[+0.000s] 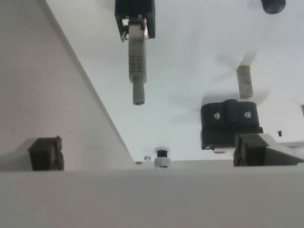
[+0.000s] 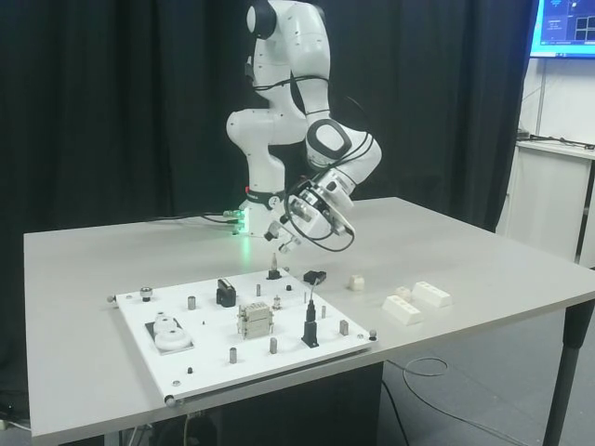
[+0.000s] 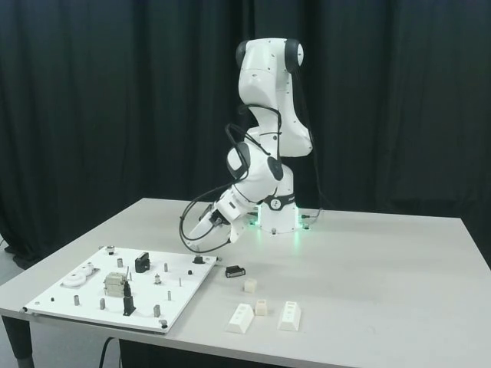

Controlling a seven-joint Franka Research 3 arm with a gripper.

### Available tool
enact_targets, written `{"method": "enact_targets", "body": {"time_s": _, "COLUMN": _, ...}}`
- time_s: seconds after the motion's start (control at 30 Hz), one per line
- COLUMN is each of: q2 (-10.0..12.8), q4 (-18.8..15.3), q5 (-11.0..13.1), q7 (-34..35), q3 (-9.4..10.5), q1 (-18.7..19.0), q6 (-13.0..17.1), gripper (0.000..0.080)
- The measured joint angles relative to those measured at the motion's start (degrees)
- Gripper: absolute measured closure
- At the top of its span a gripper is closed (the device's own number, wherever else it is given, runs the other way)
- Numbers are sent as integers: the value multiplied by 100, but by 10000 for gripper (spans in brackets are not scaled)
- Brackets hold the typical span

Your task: Remove Ethernet.

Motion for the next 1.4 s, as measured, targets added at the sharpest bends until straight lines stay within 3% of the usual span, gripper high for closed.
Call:
{"method": "enact_targets", "body": {"time_s": 0.33, "q2": -52, "q4": 0, "q5": -1, "q7": -180, "q3": -24, "q1": -57, "q6": 75, "gripper": 3}}
{"method": "enact_targets", "body": {"time_s": 0.87, "q2": -174, "q4": -84, "q5": -109, "q7": -182, "q3": -305, "q1": -57, "q6": 617, "gripper": 3}}
{"method": "enact_targets", "body": {"time_s": 1.4, "q2": -90, "q4": -201, "q5": -146, "q7": -540, "q3": -482, "q1": -57, "q6": 822, "gripper": 3}}
